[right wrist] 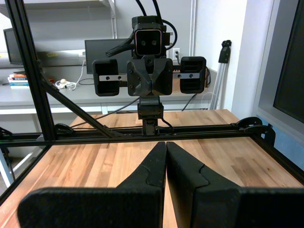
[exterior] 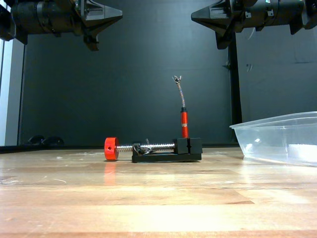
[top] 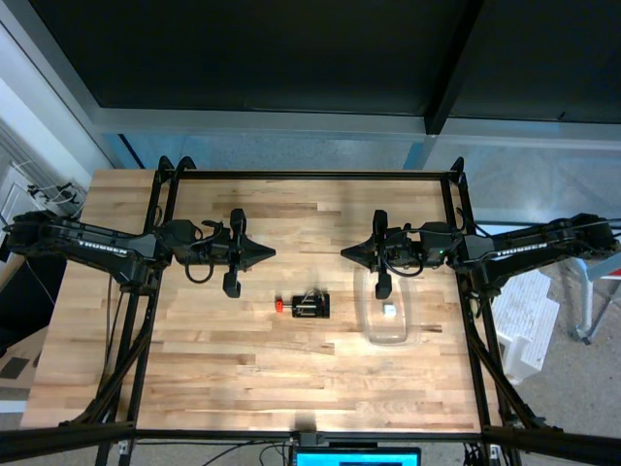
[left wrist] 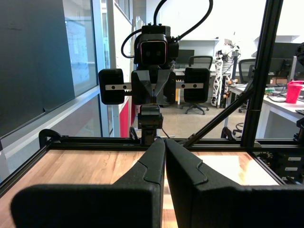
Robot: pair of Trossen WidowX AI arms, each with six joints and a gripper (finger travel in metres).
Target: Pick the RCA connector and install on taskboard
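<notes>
High view: left hand point(top: 274, 253) and right hand point(top: 343, 253), both pinched closed, hover above wooden table point(top: 243, 359); dark wall point(exterior: 148, 74) behind.

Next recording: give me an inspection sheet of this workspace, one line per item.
Surface: wooden table.
Job's things: taskboard mid-table, red knob toward the left arm; RCA connector not made out.
Clutter: clear tray holding a white cube.
Grippers: left gripper and right gripper shut, raised, tips facing each other.
Cables: black leads atop the left arm's wrist.
Surroundings: black frame around the table.
</notes>
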